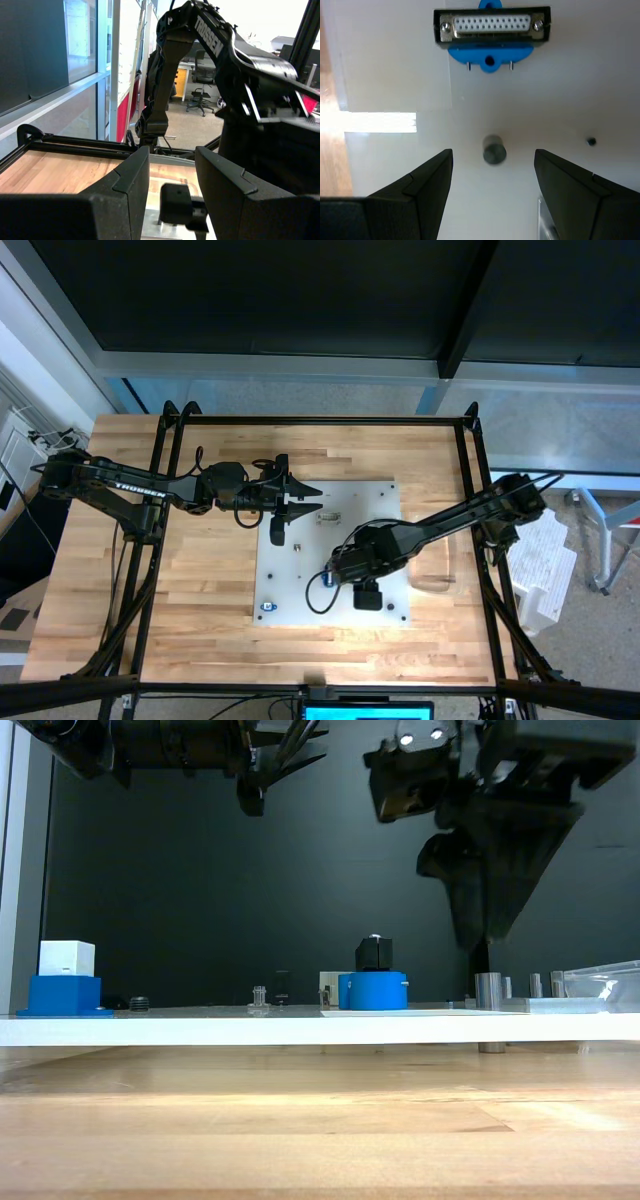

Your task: Pick the 16mm cylinder and install on the taskboard

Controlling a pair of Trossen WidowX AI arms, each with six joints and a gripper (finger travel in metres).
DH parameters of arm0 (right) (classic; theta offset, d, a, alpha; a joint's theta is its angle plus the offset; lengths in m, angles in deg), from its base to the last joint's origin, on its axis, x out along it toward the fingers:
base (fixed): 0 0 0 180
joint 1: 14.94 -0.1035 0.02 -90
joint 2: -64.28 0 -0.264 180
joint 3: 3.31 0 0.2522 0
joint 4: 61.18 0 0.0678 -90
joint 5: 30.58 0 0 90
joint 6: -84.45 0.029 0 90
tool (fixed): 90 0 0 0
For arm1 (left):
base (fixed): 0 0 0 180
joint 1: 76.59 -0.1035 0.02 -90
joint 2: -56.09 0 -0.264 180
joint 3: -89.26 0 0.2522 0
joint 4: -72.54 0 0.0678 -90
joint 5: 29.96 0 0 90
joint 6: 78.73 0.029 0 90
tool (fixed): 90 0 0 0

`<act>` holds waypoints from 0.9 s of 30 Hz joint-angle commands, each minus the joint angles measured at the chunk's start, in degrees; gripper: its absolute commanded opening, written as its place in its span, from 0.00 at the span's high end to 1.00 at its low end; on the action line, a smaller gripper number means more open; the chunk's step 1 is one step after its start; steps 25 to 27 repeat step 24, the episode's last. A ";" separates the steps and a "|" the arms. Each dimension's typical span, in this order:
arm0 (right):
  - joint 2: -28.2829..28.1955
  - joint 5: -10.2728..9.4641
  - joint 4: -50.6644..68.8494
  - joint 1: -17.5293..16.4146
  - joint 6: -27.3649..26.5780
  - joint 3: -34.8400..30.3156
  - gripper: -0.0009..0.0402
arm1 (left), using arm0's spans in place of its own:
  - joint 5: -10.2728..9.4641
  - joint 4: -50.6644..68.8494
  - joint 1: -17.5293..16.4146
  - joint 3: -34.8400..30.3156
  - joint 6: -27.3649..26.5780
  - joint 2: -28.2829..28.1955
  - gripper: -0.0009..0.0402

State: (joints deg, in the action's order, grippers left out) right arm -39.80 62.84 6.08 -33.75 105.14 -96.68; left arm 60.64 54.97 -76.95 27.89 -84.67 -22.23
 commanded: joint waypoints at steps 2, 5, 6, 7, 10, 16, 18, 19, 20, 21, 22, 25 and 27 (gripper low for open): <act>4.22 0.07 -0.15 0.04 -0.15 3.26 0.46 | 0.00 -0.02 -0.02 0.00 0.02 -0.02 0.68; 6.54 0.07 -0.59 0.04 0.00 4.74 0.48 | 0.00 -0.02 0.00 0.00 0.02 -0.02 0.68; 7.17 0.07 -0.66 0.04 -0.02 5.09 0.49 | 0.00 -0.02 -0.02 0.00 0.02 -0.02 0.68; 7.41 0.07 -0.70 0.02 0.00 5.33 0.50 | 0.00 -0.02 -0.02 0.00 0.02 -0.02 0.68; 8.02 0.39 -1.18 0.07 -0.07 5.79 0.53 | 0.00 -0.02 0.00 0.00 0.02 -0.04 0.68; 14.71 3.08 -9.55 0.96 -1.60 9.27 0.68 | 0.00 -0.02 -0.02 0.00 0.02 -0.02 0.68; 18.67 3.15 -14.56 2.01 -2.19 11.87 0.74 | 0.00 -0.02 0.00 0.00 0.02 -0.02 0.68; 20.57 3.15 -17.31 2.64 -2.64 13.31 0.77 | 0.00 -0.02 -0.02 0.00 0.02 -0.02 0.68; 22.75 3.15 -19.98 3.39 -3.15 14.80 0.80 | -0.02 -0.02 0.00 0.00 0.02 -0.02 0.68; 24.79 3.23 -22.56 4.09 -3.54 16.28 0.84 | 0.00 -0.02 -0.02 0.00 0.02 -0.02 0.68; 26.80 3.34 -25.07 4.92 -3.96 17.68 0.87 | 0.00 -0.02 0.00 0.00 0.02 -0.04 0.68; 30.75 3.72 -30.21 6.27 -5.84 20.46 0.92 | 0.00 -0.02 0.00 0.00 0.02 -0.02 0.68; 30.75 3.72 -30.21 6.27 -5.84 20.46 0.92 | 0.00 -0.02 0.00 0.00 0.02 -0.02 0.68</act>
